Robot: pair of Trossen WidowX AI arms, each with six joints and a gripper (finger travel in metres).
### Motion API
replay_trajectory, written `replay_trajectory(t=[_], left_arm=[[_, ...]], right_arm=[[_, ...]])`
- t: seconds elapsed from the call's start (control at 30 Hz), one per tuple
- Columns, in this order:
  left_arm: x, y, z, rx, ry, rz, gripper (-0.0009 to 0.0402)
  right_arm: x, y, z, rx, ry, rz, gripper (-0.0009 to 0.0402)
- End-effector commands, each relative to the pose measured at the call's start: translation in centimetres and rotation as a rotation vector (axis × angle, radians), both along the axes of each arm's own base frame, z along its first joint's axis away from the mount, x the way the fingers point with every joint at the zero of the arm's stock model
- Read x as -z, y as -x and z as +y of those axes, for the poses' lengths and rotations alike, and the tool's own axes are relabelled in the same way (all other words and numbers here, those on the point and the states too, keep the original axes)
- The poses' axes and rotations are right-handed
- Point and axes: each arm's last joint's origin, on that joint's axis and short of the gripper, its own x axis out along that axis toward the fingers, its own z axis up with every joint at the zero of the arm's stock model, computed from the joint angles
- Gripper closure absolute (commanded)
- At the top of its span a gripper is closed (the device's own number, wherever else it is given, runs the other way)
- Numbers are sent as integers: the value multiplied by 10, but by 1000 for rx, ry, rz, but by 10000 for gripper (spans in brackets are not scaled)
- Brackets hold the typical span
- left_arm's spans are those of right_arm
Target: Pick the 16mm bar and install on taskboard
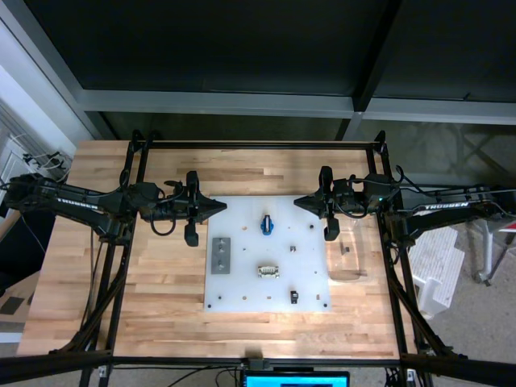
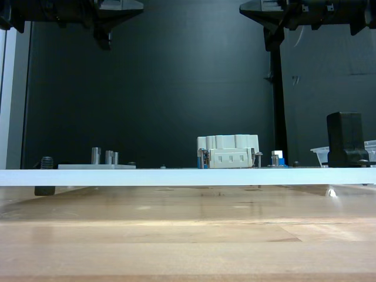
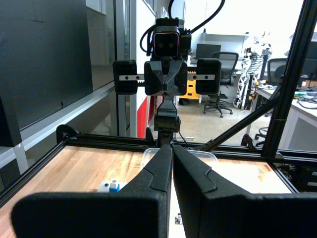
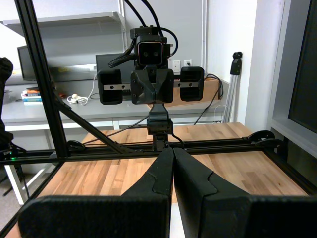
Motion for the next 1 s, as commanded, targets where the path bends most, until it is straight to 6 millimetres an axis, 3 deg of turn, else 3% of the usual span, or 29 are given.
replay_trajectory(t=[0.03,0.57,1.0], left_arm=[[0,0,0,0,0,0,393],[0,0,0,0,0,0,392],[0,0,0,0,0,0,393]], right_arm=[[0,0,0,-10,0,-1,393],[-1,2,1,-10,-24,17,393],[-13,18,6,-17,-59,514,393]])
